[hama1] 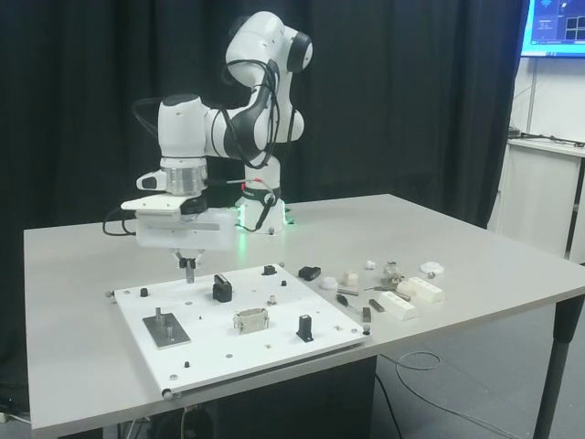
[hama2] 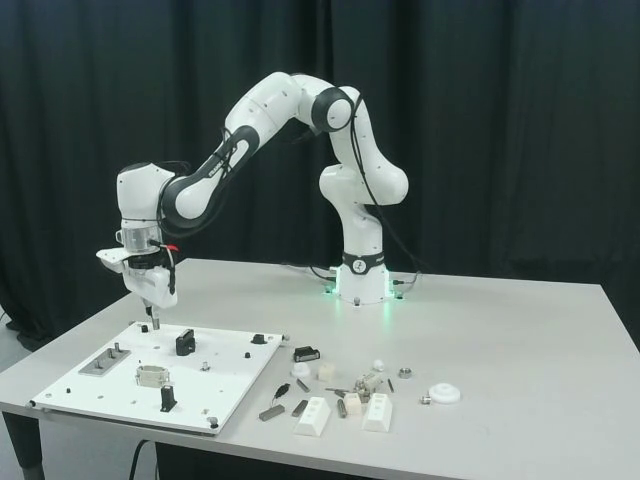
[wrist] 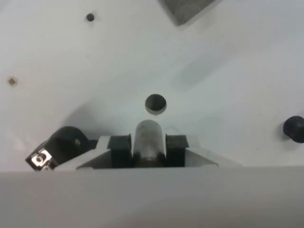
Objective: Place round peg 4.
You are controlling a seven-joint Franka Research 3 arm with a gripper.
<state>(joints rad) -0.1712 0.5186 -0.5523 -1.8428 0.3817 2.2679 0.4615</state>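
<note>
A: So, clamped on the round peg point(wrist: 149, 137)?

B: Yes. Fingers point(wrist: 119, 149) closed on either side of it, black pads flat against the shaft, peg gripped upright with its long axis pointing straight down at the white board point(hama1: 274, 352).

A: And the target?

B: Probably the dark round hole point(wrist: 155, 104) showing in the wrist view just past the peg's tip. Not lined up yet, to judge by the offset there: tip short of the hole, a small sideways shift apparently needed before any descent.

A: Height?

B: Above the board in both room views, gripper point(hama2: 152, 310) hanging over the board's far corner, peg tip near the surface but apart from it. Cannot tell exactly how near.

A: Anything close by?

B: Black block fixture point(hama1: 221, 290) just beside the spot, and a black knob point(wrist: 294, 128) well off to one side. Loose parts point(hama2: 345, 400) lying on the bench point(hama2: 520, 340), well apart from the board.

A: Next?

B: Centre over the hole, keep the axis vertical, then lower gently.
</note>
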